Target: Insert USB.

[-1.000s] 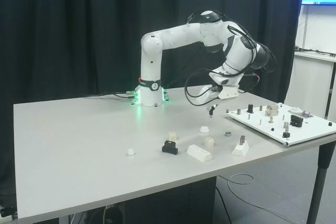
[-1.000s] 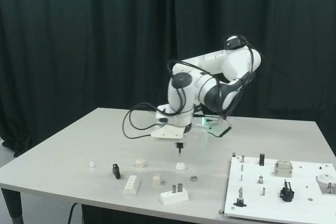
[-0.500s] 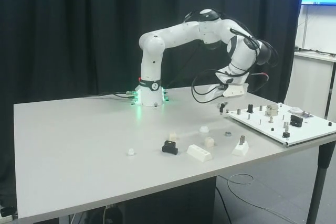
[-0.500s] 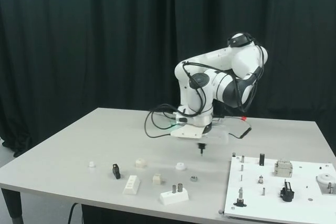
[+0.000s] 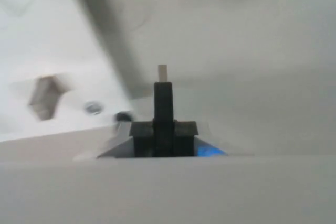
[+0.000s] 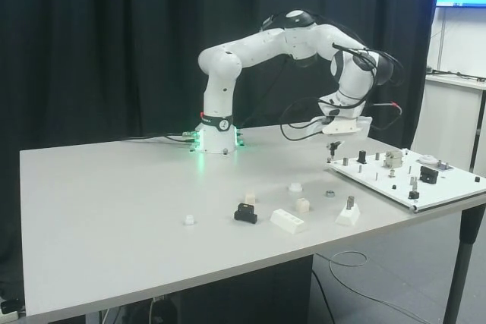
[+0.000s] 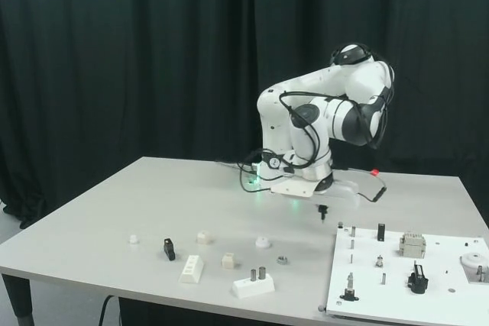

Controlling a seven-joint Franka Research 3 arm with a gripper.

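Wrist view: gripper (image 5: 163,129) clamped narrow on the black USB plug (image 5: 163,100), tip free. Second room view puts it above the white board's (image 7: 397,295) 10 o'clock corner. Judgement: align over socket, then descend vertically, slowly.

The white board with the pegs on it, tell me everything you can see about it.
The board is a flat white plate, rigid-looking, lying on the grey table at the end where the gripper is, one edge reaching past the table's edge. Small upright pegs, black fittings, a grey blocky connector and a white round part stand on it. The gripper hangs in the air beside its near corner and touches nothing on it. The loose white blocks lie apart from it.
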